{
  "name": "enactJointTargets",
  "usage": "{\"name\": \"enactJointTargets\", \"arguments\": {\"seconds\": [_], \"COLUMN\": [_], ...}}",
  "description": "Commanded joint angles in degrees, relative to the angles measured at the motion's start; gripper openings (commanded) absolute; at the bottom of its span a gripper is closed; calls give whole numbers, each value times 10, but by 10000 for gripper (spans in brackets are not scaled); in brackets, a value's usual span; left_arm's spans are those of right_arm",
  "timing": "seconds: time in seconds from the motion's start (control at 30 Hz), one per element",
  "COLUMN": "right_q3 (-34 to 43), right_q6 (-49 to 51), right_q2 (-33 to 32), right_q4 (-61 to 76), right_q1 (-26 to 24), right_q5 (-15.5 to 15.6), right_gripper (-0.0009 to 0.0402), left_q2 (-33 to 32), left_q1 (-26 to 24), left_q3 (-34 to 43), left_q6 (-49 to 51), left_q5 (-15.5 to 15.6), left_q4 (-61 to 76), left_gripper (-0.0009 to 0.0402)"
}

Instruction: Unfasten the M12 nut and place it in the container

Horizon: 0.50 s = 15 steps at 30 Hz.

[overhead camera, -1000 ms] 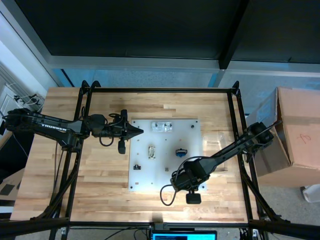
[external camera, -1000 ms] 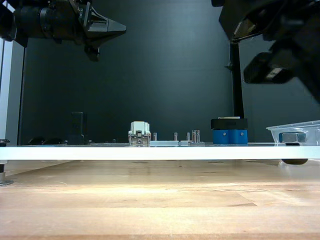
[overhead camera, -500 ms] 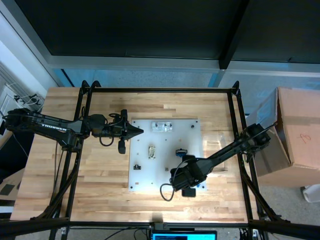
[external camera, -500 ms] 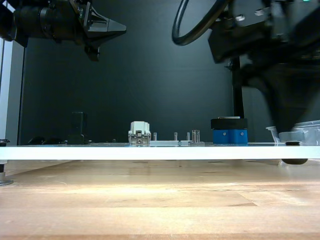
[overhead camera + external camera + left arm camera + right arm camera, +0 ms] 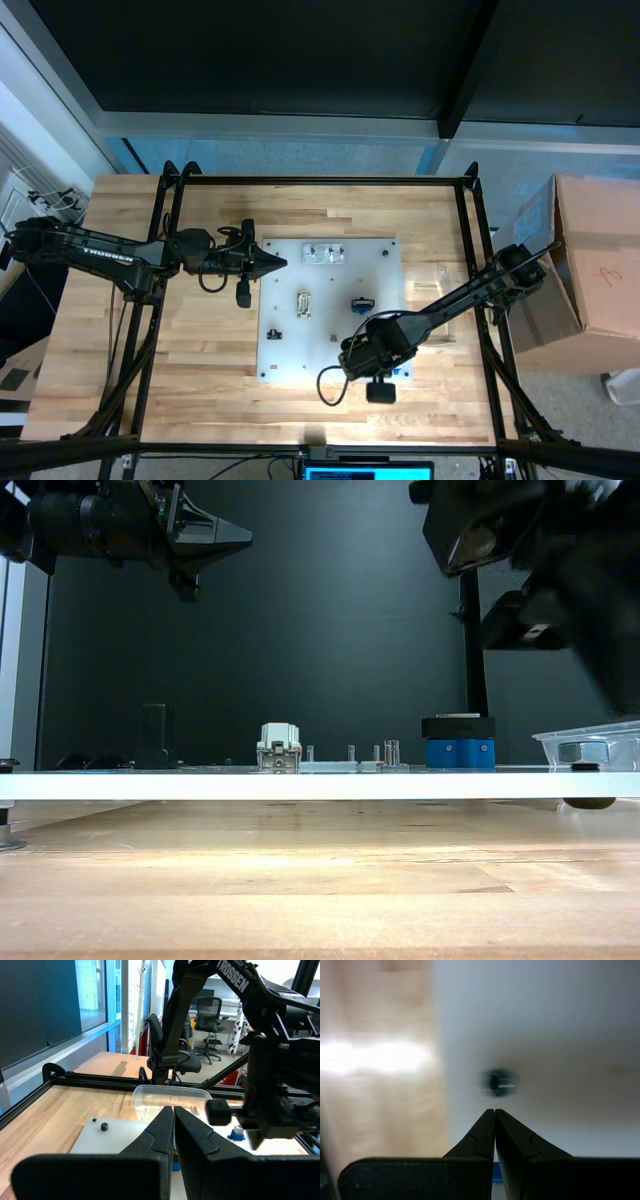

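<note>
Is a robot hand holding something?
Nothing is held. The left gripper, above the board's left edge, and the right gripper, near the nut on its stud, are both shut empty.

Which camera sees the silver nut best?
Low view: M12 nut sits side-on atop its stud. Right wrist view: small, beyond the right gripper. High view: arm covers it. Left wrist view: unseen; left gripper hovers at the board's left edge.
</note>
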<state>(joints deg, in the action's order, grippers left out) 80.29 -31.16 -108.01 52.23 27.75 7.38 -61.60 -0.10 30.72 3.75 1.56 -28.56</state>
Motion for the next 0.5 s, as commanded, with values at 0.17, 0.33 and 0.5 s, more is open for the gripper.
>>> {"name": "enactJointTargets", "arguments": {"seconds": [0.17, 0.33, 0.5], "right_q3": [-16, -20, -20], "right_q6": [1, 4, 8], "right_q2": [-5, -21, -16], "right_q4": [-32, -41, -26], "right_q1": [0, 0, 0], "right_q5": [17, 2, -42], "right_gripper": [0, 0, 0], "left_q2": [0, 0, 0], "left_q1": [0, 0, 0], "left_q3": [0, 0, 0], "left_q6": [0, 0, 0], "left_q5": [0, 0, 0], "left_q4": [0, 0, 0], "left_gripper": [0, 0, 0]}}
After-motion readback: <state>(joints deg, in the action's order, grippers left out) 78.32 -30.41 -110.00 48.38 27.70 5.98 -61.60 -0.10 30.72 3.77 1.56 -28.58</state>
